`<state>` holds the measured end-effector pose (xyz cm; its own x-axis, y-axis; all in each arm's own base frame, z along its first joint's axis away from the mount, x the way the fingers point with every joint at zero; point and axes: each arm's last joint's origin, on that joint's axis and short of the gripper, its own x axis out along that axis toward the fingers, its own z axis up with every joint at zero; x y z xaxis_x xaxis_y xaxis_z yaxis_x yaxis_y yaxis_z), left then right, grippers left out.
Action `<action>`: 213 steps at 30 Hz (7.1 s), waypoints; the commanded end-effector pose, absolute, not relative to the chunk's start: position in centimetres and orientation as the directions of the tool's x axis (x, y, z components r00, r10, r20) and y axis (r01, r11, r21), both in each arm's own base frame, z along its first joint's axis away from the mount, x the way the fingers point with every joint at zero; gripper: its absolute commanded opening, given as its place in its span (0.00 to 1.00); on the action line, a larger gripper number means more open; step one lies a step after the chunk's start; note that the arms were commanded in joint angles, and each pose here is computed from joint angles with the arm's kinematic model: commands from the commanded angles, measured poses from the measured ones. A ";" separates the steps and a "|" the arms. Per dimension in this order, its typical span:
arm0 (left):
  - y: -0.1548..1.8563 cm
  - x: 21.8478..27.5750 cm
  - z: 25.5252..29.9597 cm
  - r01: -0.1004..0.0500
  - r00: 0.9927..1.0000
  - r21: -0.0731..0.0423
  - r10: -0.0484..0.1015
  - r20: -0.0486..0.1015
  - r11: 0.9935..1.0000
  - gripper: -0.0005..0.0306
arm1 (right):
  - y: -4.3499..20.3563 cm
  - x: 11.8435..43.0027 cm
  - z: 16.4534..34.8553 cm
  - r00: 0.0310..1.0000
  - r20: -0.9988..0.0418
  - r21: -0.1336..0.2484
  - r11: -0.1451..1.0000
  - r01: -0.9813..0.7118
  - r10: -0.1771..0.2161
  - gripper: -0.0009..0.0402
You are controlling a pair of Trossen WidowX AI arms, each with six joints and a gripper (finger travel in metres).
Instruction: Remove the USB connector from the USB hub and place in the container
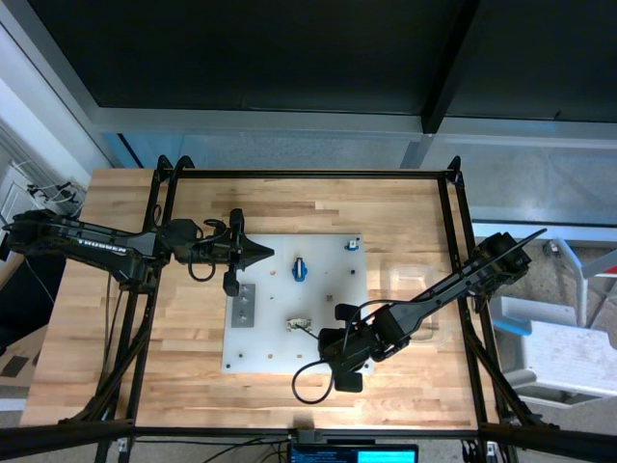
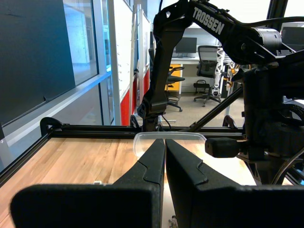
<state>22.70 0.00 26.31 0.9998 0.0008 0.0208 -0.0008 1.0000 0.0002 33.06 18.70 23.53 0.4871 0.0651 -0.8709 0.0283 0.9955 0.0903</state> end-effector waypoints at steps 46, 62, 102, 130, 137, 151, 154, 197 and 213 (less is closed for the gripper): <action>0.00 22.71 26.32 0.000 1.000 0.000 0.000 0.021 1.000 0.02 | 19.5 30.9 24.5 0.536 -0.842 0.081 0.997 0.010 0.063 0.02; 0.01 22.71 26.31 -0.001 1.000 0.000 0.001 0.020 1.000 0.02 | 19.6 29.9 25.0 0.557 -0.827 0.085 0.996 -0.002 0.072 0.02; 0.00 22.71 26.32 -0.001 1.000 0.000 0.001 0.021 1.000 0.02 | 13.3 20.1 29.6 0.459 -0.888 0.069 0.997 0.047 0.039 0.02; 0.01 22.71 26.32 -0.001 1.000 0.000 0.001 0.021 1.000 0.02 | 8.6 13.4 25.9 0.405 -0.914 0.086 0.978 0.190 0.002 0.02; 0.00 22.71 26.32 -0.001 1.000 0.000 0.001 0.021 1.000 0.02 | 7.9 12.2 24.5 0.367 -0.930 0.125 0.962 0.244 0.028 0.02; 0.00 22.71 26.32 0.000 1.000 0.000 0.000 0.021 1.000 0.02 | 7.7 11.8 23.7 0.352 -0.936 0.122 0.955 0.271 0.019 0.02; 0.00 22.71 26.32 -0.001 1.000 0.000 0.001 0.021 1.000 0.02 | 7.7 11.8 23.7 0.353 -0.935 0.122 0.955 0.271 0.019 0.03; 0.00 22.71 26.32 -0.001 1.000 0.000 0.001 0.021 1.000 0.02 | 7.7 11.7 23.6 0.348 -0.937 0.125 0.948 0.293 0.016 0.42; 0.00 22.71 26.32 0.000 1.000 0.000 0.000 0.021 1.000 0.02 | 7.7 11.7 23.6 0.349 -0.937 0.124 0.949 0.290 0.016 0.42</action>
